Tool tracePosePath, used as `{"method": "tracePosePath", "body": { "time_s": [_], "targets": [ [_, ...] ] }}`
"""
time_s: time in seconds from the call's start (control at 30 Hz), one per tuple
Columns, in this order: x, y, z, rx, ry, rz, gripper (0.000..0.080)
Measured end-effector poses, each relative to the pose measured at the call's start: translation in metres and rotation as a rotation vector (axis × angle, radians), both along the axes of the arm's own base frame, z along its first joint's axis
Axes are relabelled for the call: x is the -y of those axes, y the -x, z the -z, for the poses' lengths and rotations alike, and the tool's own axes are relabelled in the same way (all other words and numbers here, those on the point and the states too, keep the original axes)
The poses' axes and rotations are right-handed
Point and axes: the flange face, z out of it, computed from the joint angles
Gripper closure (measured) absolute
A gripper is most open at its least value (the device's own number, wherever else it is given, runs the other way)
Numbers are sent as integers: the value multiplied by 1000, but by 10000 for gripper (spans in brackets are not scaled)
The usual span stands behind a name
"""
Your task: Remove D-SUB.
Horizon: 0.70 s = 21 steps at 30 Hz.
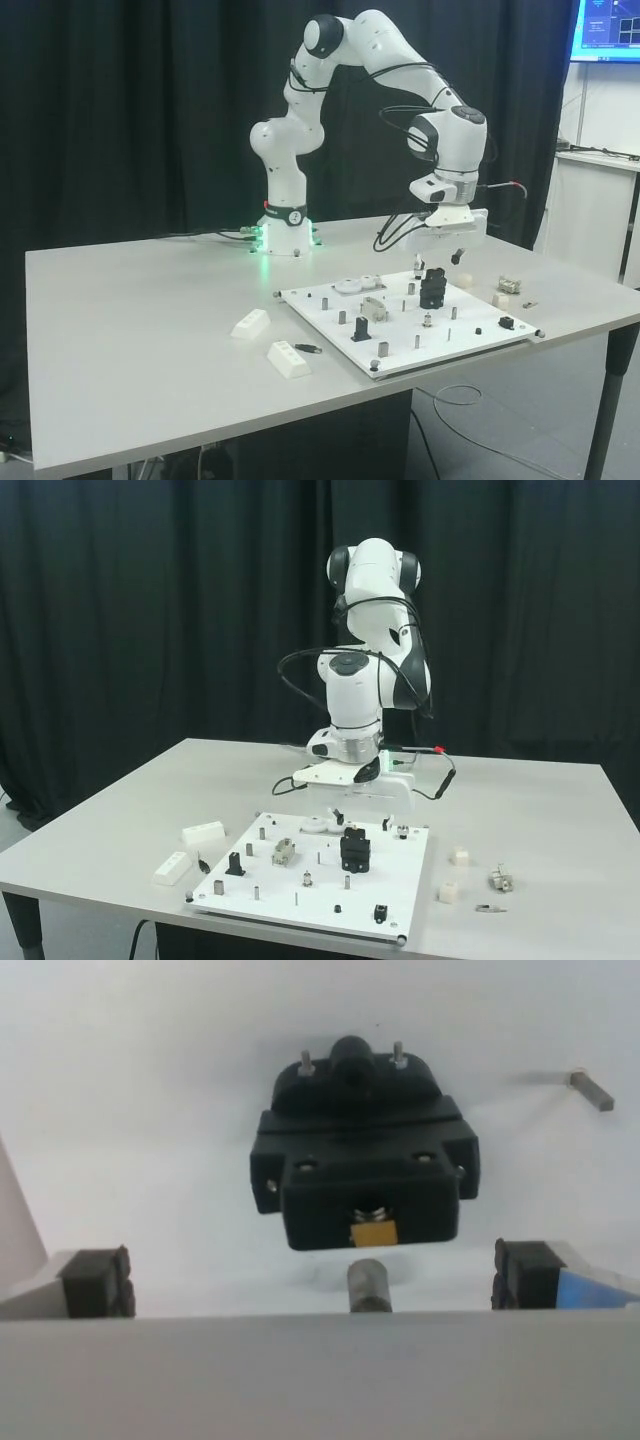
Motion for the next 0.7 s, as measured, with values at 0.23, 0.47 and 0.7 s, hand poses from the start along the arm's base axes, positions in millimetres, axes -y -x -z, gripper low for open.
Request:
{"method": "tracePosePath", "body": {
  "time_s": [0.23,0.47,0.7],
  "targets": [
    [-3,1,3,12,2,12,3],
    [-3,1,5,21,5,17,3],
    [-1,1,5,28,9,21,3]
  ]
}}
